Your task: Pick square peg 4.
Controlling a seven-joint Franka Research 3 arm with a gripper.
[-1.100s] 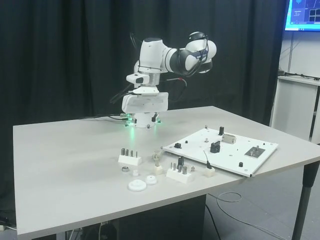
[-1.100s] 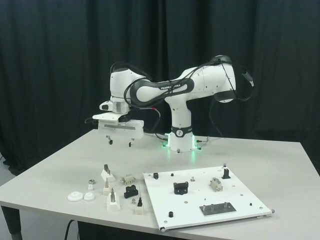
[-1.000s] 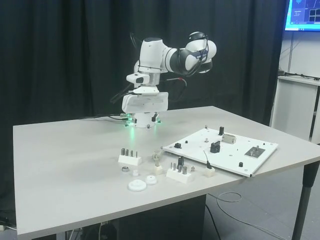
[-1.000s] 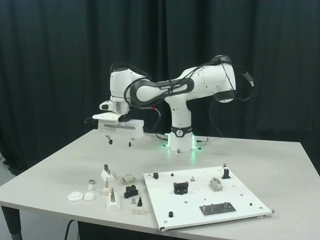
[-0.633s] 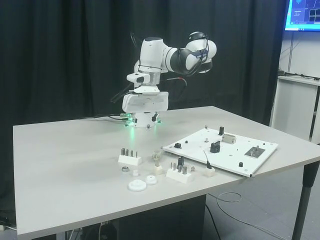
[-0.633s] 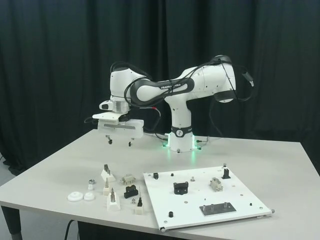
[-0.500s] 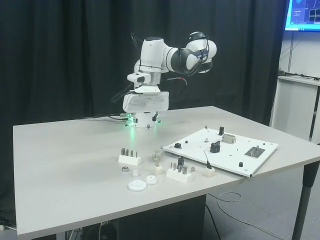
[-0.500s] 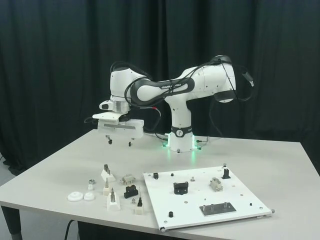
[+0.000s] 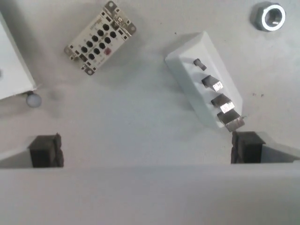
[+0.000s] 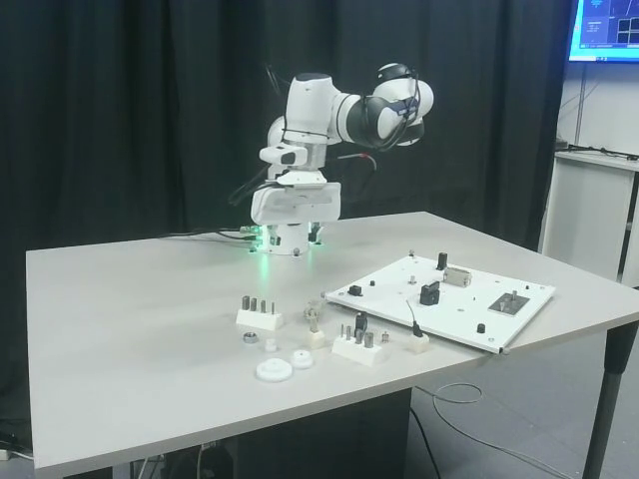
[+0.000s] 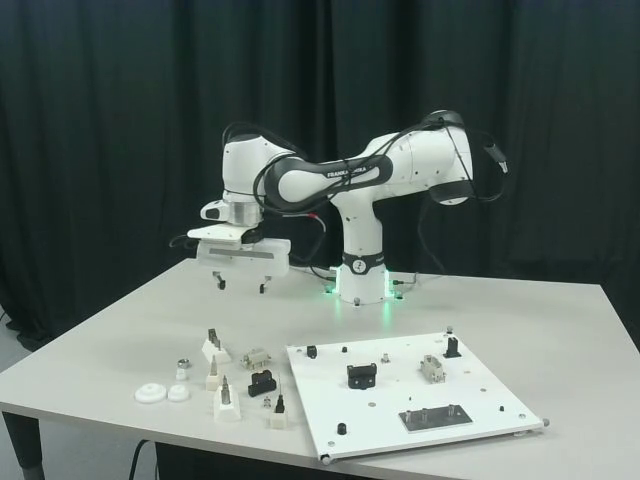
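A white holder [image 9: 206, 86] carries a row of several grey square pegs, from a small one [image 9: 198, 63] to the largest [image 9: 230, 121]. In the room views this holder [image 10: 260, 314] [image 11: 213, 347] stands on the grey table, left of the white board. My gripper [image 9: 146, 150] [image 10: 293, 232] [image 11: 241, 285] hangs high above the table, open and holding nothing. One black fingertip [image 9: 246, 147] shows just beside the largest peg's end of the holder, the other [image 9: 45, 151] is far across.
A white multi-pin connector [image 9: 100, 38] [image 11: 255, 357] and a grey nut [image 9: 273, 17] [image 11: 183, 362] lie near the holder. The white assembly board [image 10: 454, 319] [image 11: 480, 395] is beside them, its corner [image 9: 11, 65] in the wrist view. Two white gears [image 10: 283, 366] and a second peg holder [image 10: 359, 346] lie toward the front edge.
The arm's hand has shifted slightly, a little up and to the right in the first room view. The fingers stay open and the table objects have not moved.
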